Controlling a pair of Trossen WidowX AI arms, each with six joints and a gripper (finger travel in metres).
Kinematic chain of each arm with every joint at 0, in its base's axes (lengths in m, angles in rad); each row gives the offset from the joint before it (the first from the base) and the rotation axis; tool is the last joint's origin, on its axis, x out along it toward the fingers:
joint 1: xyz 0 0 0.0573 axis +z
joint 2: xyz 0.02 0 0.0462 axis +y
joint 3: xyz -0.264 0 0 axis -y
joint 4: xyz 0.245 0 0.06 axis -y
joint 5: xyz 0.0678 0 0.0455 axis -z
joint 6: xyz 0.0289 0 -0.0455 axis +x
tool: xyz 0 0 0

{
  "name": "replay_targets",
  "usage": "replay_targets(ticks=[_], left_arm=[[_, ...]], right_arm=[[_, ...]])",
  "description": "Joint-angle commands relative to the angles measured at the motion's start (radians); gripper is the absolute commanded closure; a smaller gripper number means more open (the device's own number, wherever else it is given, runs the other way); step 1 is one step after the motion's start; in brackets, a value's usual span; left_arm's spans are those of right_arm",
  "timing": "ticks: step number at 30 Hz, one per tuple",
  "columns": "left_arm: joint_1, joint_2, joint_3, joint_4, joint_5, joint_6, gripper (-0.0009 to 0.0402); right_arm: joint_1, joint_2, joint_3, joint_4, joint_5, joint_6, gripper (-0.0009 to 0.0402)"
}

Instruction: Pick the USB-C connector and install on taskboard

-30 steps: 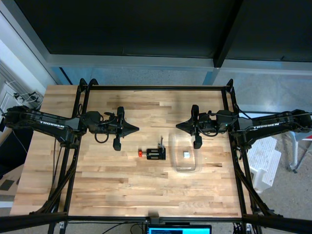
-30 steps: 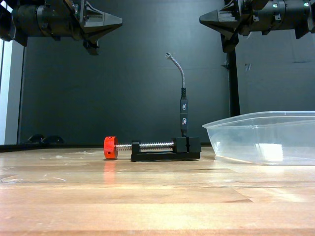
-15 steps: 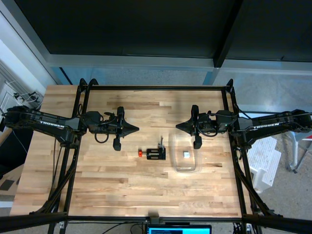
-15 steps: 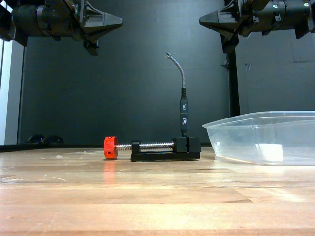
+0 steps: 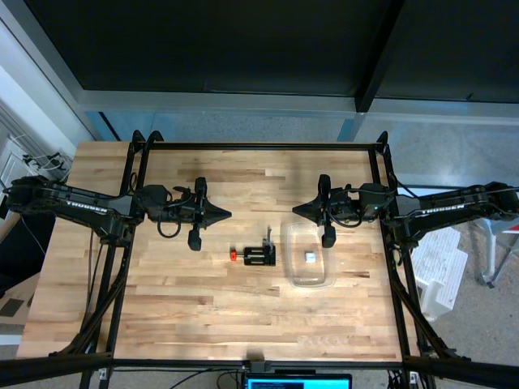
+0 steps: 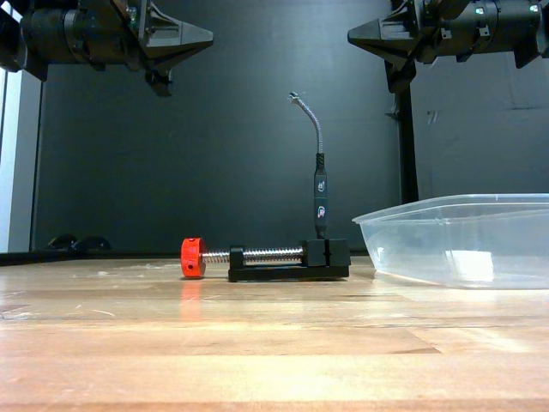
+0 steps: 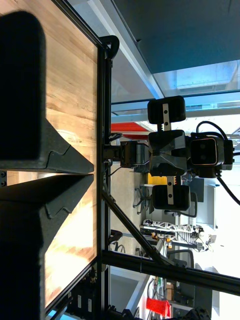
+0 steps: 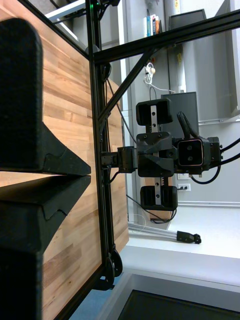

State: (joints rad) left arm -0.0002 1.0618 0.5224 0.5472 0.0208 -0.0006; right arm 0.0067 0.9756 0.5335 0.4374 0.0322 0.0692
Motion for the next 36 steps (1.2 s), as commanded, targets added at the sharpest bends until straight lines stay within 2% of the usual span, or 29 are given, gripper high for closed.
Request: replay_targets(ticks=[1, 36], left_arm=[[0.0, 0.0, 0.0, 0.0, 0.0, 0.0, 0.0393], [0.0, 0.0, 0.0, 0.0, 0.0, 0.0, 0.0393]], right_arm=[[0.0, 0.0, 0.0, -0.003, 0.0, 0.001, 0.0393], [0.0, 0.0, 0.0, -0.015, 0.0, 0.001, 0.0393]])
